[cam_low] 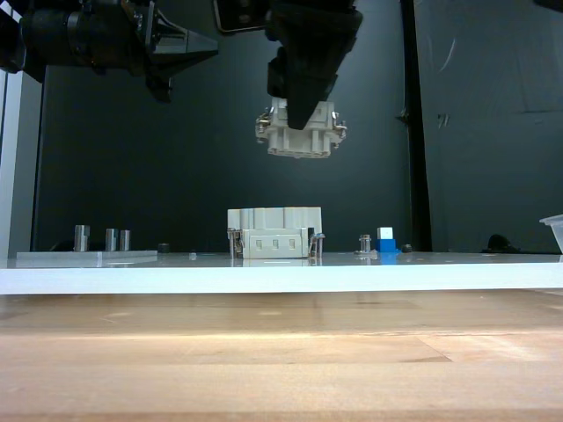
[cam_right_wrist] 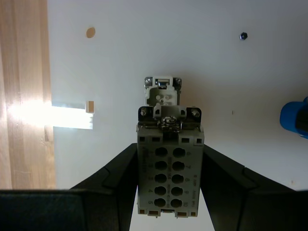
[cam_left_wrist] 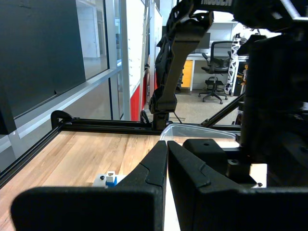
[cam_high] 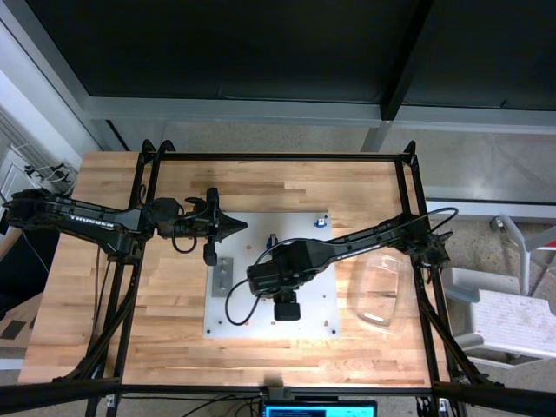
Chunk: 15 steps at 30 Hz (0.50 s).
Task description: Remove the HAN10-E connector and place it in the container
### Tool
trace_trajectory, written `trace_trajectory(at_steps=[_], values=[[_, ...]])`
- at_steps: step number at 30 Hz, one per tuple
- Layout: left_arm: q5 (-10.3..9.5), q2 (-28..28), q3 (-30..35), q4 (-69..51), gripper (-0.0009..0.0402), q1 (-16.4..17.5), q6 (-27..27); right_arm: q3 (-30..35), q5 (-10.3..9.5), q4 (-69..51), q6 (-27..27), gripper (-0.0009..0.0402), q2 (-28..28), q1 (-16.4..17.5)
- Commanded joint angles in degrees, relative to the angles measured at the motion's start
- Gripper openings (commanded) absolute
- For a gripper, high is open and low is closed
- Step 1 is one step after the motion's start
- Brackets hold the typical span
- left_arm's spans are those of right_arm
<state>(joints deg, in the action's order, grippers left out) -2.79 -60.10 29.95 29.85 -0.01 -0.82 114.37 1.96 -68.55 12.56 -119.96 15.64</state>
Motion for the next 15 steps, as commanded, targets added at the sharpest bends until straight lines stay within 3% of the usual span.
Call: trace_trajectory(at_steps=[1,15], values=[[0.02,0.0,0.0,0.0,0.0000,0.0,0.0,-6.1,0.13,2.4,0.0,0.0020,4.3,0.0],[0.02,0.0,0.0,0.0,0.0000,0.0,0.0,-26.9,0.00,5.9,2.7,0.0020,20.7,2.2]])
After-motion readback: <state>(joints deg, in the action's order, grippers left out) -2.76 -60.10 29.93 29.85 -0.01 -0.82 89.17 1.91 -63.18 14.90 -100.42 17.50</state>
